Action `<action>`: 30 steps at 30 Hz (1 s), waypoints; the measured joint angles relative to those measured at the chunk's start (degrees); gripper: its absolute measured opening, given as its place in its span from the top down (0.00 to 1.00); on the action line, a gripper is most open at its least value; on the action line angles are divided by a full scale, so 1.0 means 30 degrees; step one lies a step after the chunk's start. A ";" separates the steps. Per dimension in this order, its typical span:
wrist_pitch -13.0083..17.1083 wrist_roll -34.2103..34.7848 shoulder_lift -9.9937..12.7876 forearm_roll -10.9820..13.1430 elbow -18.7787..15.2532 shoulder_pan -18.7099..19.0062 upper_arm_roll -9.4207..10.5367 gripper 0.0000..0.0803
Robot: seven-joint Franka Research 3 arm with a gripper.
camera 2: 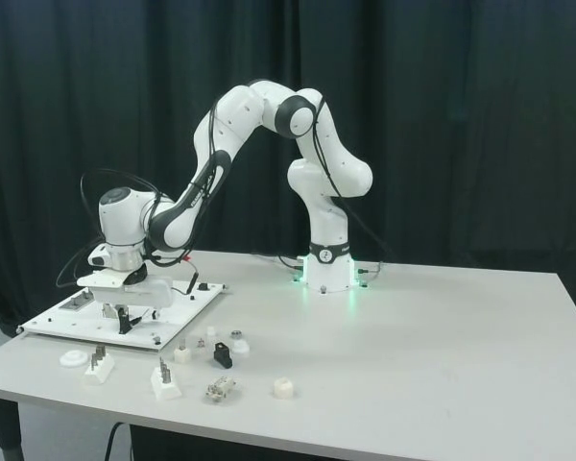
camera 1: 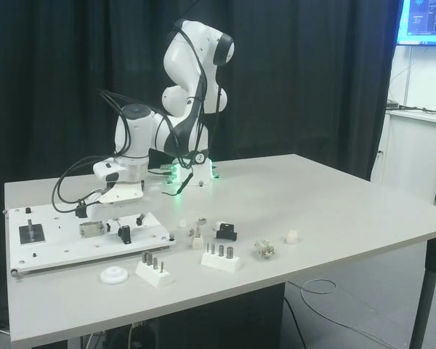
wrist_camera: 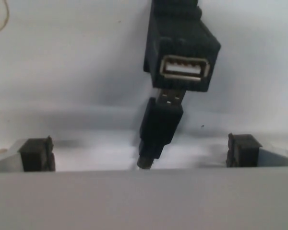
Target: Pick USB.
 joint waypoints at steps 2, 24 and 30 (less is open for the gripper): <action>0.0041 0.0000 0.0032 0.0013 0.0000 0.0000 0.0000 0.00; 0.0583 -0.0003 0.0482 0.0343 0.0018 -0.0050 0.0001 0.00; 0.0588 -0.0016 0.0496 0.0611 0.0027 -0.0097 0.0001 0.00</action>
